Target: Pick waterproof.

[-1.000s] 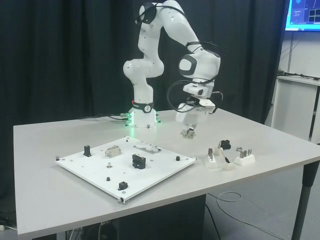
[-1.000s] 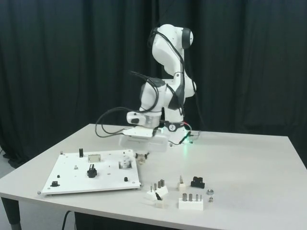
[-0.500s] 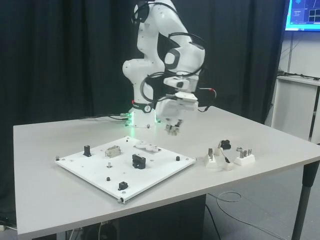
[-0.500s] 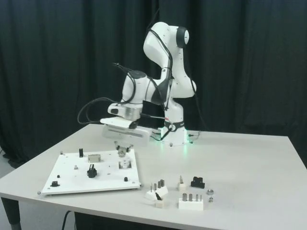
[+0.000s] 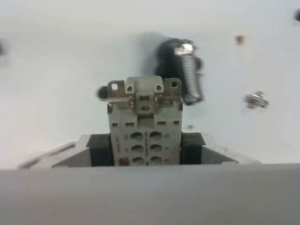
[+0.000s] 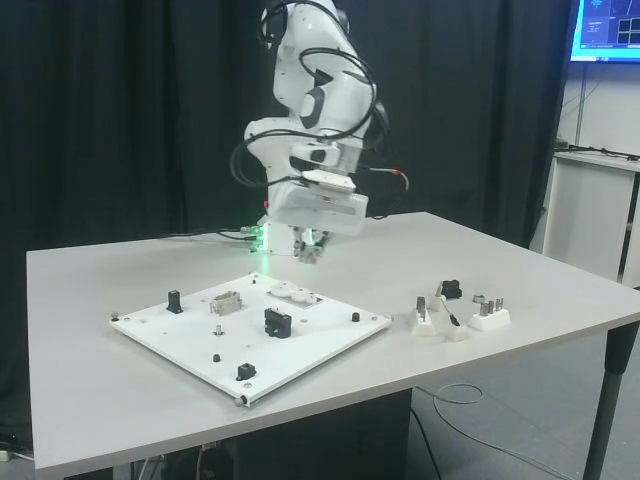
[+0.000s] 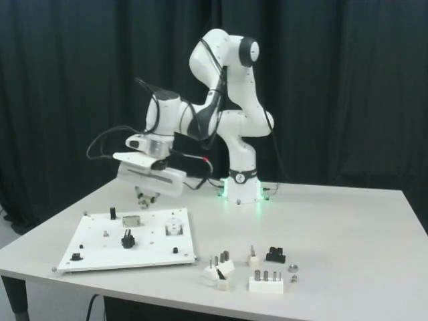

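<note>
Wrist view: the gripper (image 5: 144, 93) is shown from above with its two fingers pressed together, a thin seam running between them and nothing held. Beyond the tips lies the white board (image 5: 56, 70). On it, past the fingertips and slightly to one side, a blurred black part with a threaded metal stub is seen, probably the waterproof connector (image 5: 180, 61). A small metal screw (image 5: 257, 99) sits on the board further off.

First room view: the white arm (image 6: 320, 100) is bent over the grey table (image 6: 120, 400), and the gripper is held in the air above the board's far edge, touching nothing. The black connector stands near the middle of the board, apart from the gripper.

Second room view: the gripper is seen hanging above the board's far side, with a grey block (image 7: 130, 220) just below it and the black connector nearer the camera.
</note>
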